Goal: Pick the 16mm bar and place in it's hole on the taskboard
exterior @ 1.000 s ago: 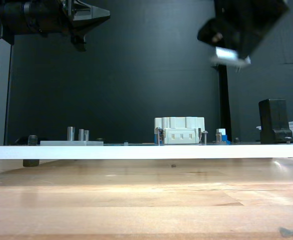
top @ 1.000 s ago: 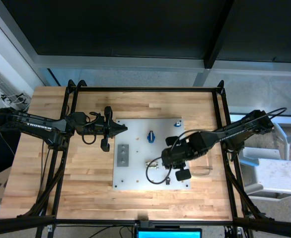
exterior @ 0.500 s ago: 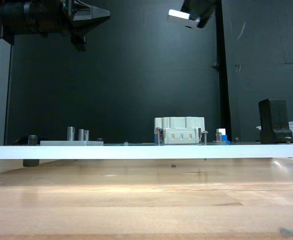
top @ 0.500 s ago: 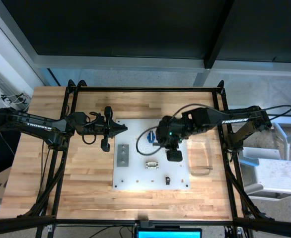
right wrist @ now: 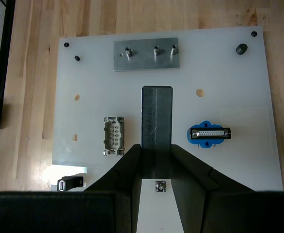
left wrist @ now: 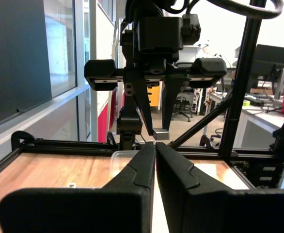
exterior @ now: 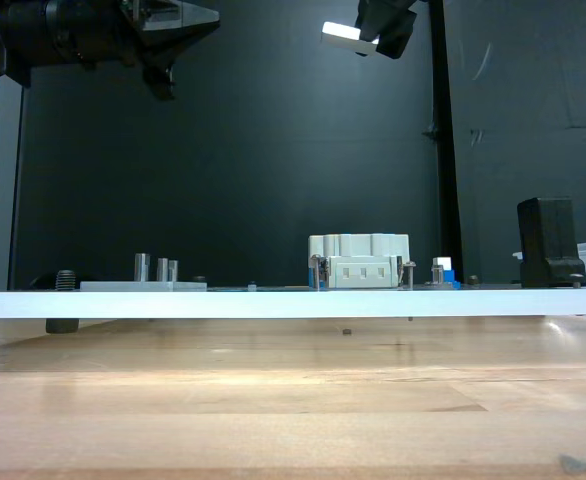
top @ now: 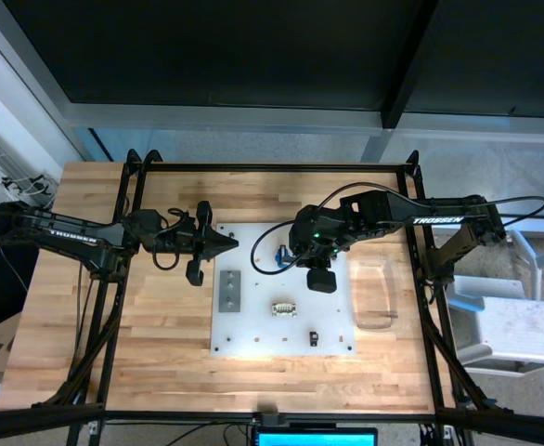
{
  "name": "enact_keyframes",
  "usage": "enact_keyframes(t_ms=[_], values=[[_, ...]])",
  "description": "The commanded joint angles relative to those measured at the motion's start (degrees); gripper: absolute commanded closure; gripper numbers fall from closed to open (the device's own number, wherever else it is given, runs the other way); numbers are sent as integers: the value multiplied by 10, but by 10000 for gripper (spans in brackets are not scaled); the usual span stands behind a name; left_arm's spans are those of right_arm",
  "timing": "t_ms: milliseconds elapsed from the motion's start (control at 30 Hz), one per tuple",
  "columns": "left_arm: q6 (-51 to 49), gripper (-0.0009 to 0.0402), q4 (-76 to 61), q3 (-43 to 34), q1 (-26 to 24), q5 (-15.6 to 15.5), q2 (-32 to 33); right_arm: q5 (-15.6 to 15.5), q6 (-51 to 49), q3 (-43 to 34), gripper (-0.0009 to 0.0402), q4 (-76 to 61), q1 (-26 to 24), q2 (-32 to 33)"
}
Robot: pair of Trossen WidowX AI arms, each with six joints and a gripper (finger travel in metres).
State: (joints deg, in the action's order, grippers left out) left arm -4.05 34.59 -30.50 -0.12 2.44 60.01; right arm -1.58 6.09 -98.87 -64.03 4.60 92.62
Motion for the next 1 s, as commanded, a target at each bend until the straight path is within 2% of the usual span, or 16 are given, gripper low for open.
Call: enact_keyframes(t_ms=[33, 267, 400, 700, 767, 833, 1000], values=[[-11, 349, -1, -4, 0, 5, 4, 0, 1, -4, 393, 7, 0, 3], [-21, 219, -56, -55, 0, 6, 37, 1, -6, -90, 393, -25, -3, 50], [-11, 180, -101, -101, 0, 25, 67, 1, -21, -147, 393, -53, -12, 88], [3, 183, -169, -175, -5, 24, 119, 3, -37, -217, 393, -73, -26, 143], [3, 188, -182, -183, -5, 16, 126, 4, -37, -222, 393, -74, -26, 148], [3, 191, -205, -188, -5, -6, 129, 5, -38, -222, 393, -71, -26, 148], [3, 192, -210, -188, -7, -7, 129, 5, -38, -222, 393, -69, -31, 148]])
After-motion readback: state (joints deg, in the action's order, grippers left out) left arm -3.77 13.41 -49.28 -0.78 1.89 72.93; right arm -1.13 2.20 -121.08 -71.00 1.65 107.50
